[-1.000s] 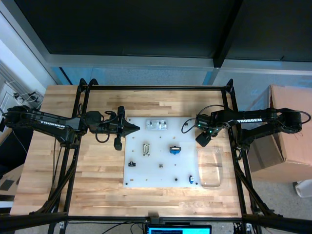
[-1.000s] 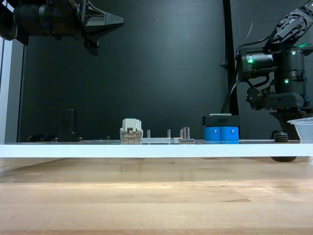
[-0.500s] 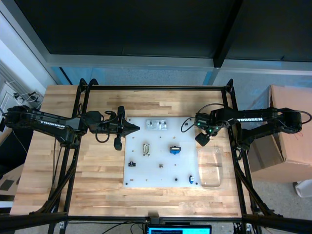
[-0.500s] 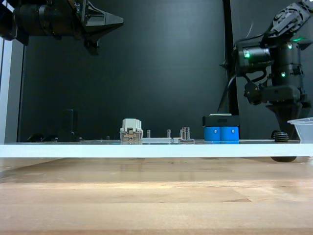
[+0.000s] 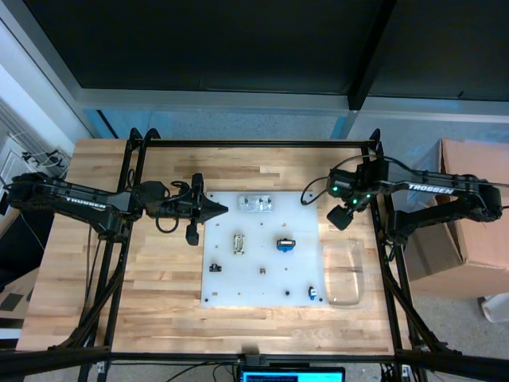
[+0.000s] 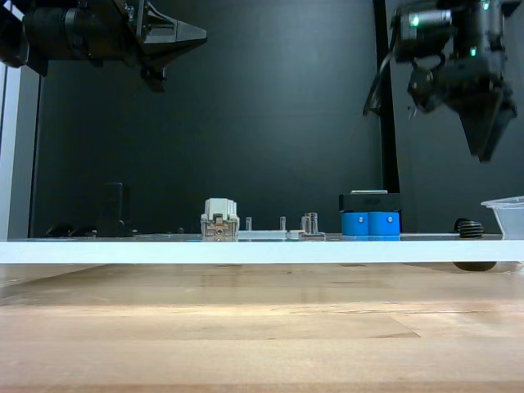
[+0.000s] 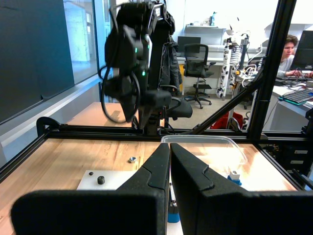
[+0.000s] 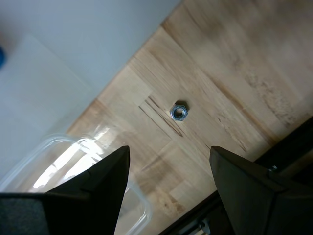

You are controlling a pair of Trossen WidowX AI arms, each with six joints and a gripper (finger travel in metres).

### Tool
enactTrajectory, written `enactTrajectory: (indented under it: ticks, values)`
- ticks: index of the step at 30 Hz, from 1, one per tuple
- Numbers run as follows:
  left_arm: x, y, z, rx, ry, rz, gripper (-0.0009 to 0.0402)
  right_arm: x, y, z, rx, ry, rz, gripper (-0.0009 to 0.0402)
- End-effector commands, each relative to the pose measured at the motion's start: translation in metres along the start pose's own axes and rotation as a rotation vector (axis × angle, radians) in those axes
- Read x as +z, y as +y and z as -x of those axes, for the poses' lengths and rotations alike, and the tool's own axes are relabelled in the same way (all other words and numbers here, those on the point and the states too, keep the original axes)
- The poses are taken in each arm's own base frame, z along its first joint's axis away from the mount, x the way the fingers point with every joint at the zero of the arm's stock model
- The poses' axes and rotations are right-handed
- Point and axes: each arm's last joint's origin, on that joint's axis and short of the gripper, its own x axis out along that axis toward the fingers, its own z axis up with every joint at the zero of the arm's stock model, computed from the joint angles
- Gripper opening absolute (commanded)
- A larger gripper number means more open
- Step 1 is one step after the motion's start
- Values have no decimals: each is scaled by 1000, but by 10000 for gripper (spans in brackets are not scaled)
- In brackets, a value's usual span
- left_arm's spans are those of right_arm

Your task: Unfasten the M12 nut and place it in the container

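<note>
One nut (image 8: pixel 179 111) on table (image 8: pixel 234 58) — outside container (image 5: pixel 343 274) | right gripper (image 8: pixel 168 148) above, apart | left gripper (image 5: pixel 223 209) at board (image 5: pixel 238 278) edge, together

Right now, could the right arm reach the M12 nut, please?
Probably yes: the nut lies free on the wooden table, outside the container, and the open right hand hangs above it, nothing between. The left hand is raised by the board's far left corner, shut.
</note>
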Motion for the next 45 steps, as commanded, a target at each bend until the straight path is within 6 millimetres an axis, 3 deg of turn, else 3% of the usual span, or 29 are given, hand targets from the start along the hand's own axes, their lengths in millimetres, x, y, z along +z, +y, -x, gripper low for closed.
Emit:
enactTrajectory:
  ticks: [1,20,26,33,45]
  values:
    - [0,0,0,0,0,0,0,-1,-1,16,9,-31,2,223]
    - [0,0,0,0,0,0,0,-2,-1,15,-7,-28,-4,224]
    - [0,0,0,0,0,0,0,2,1,-23,-42,5,-39,224]
    - [0,0,0,0,0,0,0,-5,0,-71,-7,55,-231,224]
    - [0,0,0,0,0,0,0,-9,-4,-108,-9,34,-326,224]
